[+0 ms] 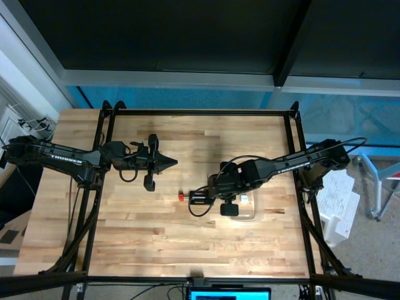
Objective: Pick the usb-c connector and install on the hub
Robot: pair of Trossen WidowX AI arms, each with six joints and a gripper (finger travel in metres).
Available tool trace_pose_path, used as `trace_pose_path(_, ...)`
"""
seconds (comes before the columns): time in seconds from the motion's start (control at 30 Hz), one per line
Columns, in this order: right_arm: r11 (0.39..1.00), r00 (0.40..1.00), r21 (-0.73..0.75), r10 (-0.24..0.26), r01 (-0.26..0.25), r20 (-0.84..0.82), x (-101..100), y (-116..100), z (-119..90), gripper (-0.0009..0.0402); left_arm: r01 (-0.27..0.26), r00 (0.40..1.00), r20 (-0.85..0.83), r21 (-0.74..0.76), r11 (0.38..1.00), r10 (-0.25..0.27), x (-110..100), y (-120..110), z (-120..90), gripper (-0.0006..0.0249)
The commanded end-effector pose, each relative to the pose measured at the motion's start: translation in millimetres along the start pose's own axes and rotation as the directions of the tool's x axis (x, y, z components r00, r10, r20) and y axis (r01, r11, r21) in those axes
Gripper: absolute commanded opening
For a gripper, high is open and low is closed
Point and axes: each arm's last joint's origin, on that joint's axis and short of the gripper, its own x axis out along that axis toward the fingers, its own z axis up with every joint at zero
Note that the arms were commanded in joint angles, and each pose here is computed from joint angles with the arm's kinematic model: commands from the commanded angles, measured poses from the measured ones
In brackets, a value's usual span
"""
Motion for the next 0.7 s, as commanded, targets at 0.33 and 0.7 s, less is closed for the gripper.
trace_pose_path(0.33,1.0,1.0,-0.023,-0.008,0.008,-0.016,16,-4,19,0.0004,0.0,1.0,0.0,0.0,1.0,0.0,0,0,0,0.0)
trace_pose_path(0.7,0.999,1.0,-0.051,-0.001,0.001,0.002,16,-3,26,0.0004,0.0,1.0,0.0,0.0,1.0,0.0,0,0,0,0.0)
